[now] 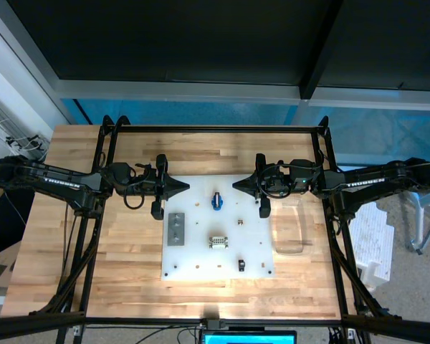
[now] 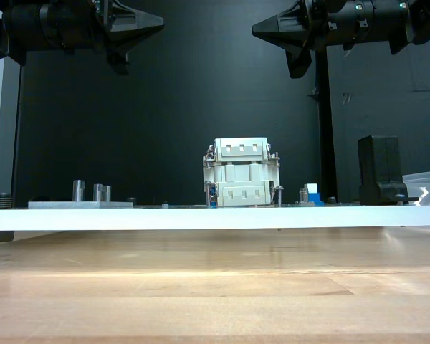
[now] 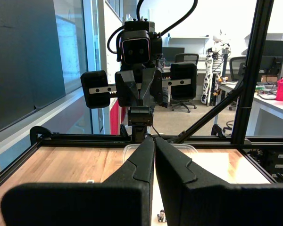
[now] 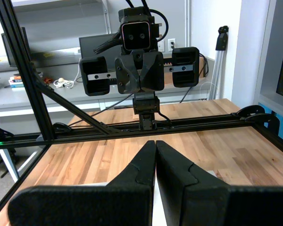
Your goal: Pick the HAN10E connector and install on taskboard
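The HAN10E connector [image 1: 217, 243], a pale grey-beige block, stands on the white taskboard [image 1: 193, 252] near its middle; the low view shows the connector [image 2: 241, 175] upright on the board's edge [image 2: 201, 218]. My left gripper [image 1: 187, 186] hangs shut above the board's far left edge, high over the table [image 2: 161, 25]. My right gripper [image 1: 235, 185] hangs shut above the far edge a little to the right, also high [image 2: 254, 30]. Their tips face each other, well apart from the connector. Each wrist view shows its own shut gripper, left [image 3: 154, 139] and right [image 4: 155, 141].
On the board sit a grey metal block [image 1: 176, 229] at the left, a blue part [image 1: 217, 201] at the far middle and a black fitting [image 1: 242, 266] near the front. A clear plastic tray [image 1: 290, 228] lies right of the board. Black frame rails surround the table.
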